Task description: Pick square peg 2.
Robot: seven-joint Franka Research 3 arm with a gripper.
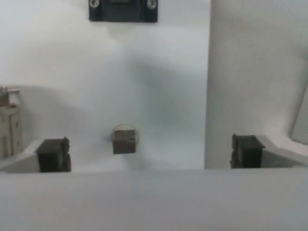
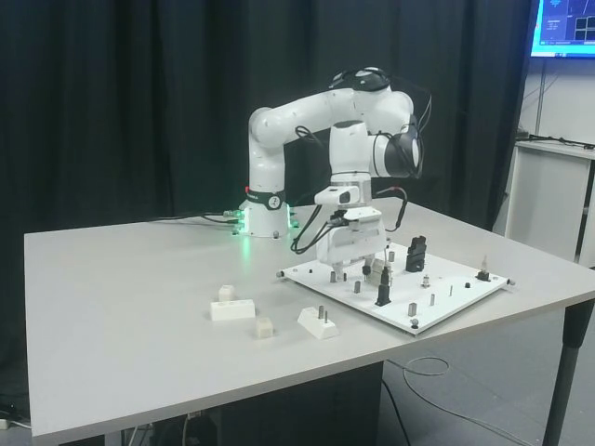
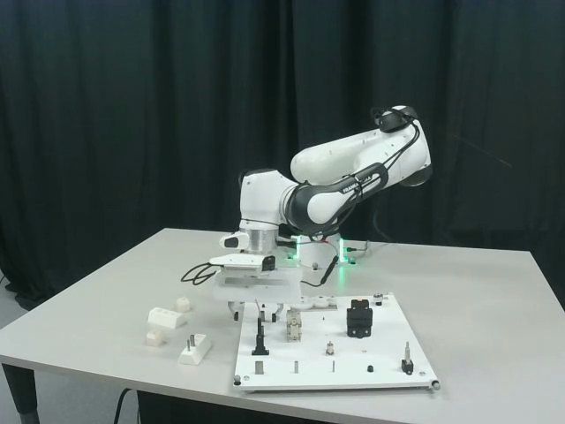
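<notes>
A small grey square peg [image 1: 124, 141] stands upright on the white board [image 1: 163, 86]. My gripper [image 1: 149, 154] hangs low over it, open. The peg lies between the two black fingertips [image 1: 53, 155], nearer this one than the other, and touches neither. In the first room view the gripper [image 2: 349, 268] is down over the board's [image 2: 451, 302] near-left part. In the second room view the gripper [image 3: 258, 307] is at the far-left corner of the board [image 3: 388, 358]. The peg is too small to pick out in the room views.
A black clamp [image 1: 123, 9] is fixed on the board beyond the peg. A black holder [image 2: 416, 253] and a black upright [image 2: 381, 290] stand on the board close to the gripper. White blocks [image 2: 232, 308] and a white block with a pin [image 2: 319, 322] lie on the grey table beside the board.
</notes>
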